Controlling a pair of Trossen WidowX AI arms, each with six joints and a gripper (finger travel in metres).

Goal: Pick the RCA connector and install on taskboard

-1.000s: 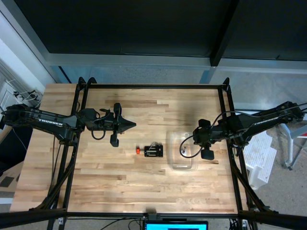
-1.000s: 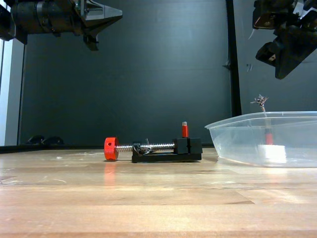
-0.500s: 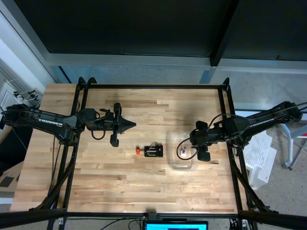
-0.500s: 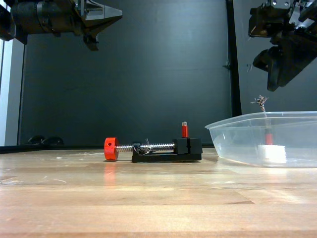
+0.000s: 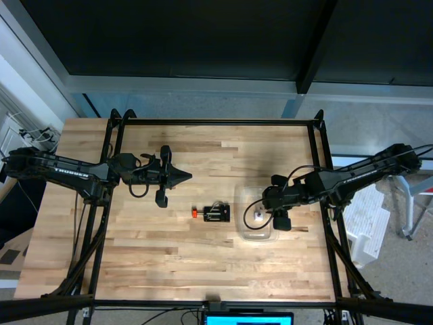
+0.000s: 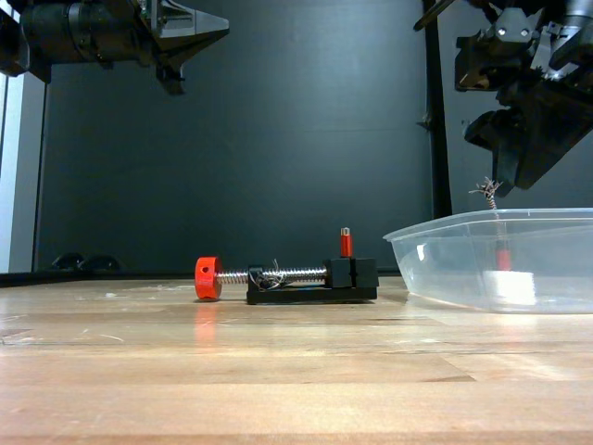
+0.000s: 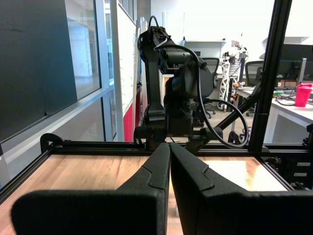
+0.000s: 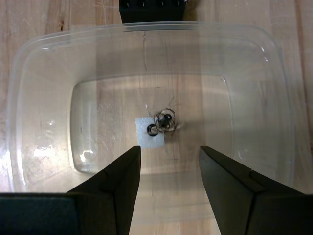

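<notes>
The wooden desk (image 5: 169, 271) carries everything. The left arm reaches in from its edge, and the left end effector (image 5: 188, 177) hangs high above the desk, well apart from the taskboard, its fingers (image 7: 161, 161) clenched flat together on nothing. The right arm bends inward and down, so the right end effector (image 8: 168, 149) hovers over the clear plastic tray (image 8: 29, 54), its fingers (image 8: 122, 176) spread wide and released, holding nothing. The tray sits on the desk just to the right of the taskboard (image 5: 218, 214), a black block lying flat with its red knob (image 6: 208, 277) pointing left. Inside the tray, near the middle of its floor, a white foam block (image 8: 146, 137) holds the RCA connector (image 8: 165, 121), which shows between the open fingers of the right end effector and is not touched by them.
</notes>
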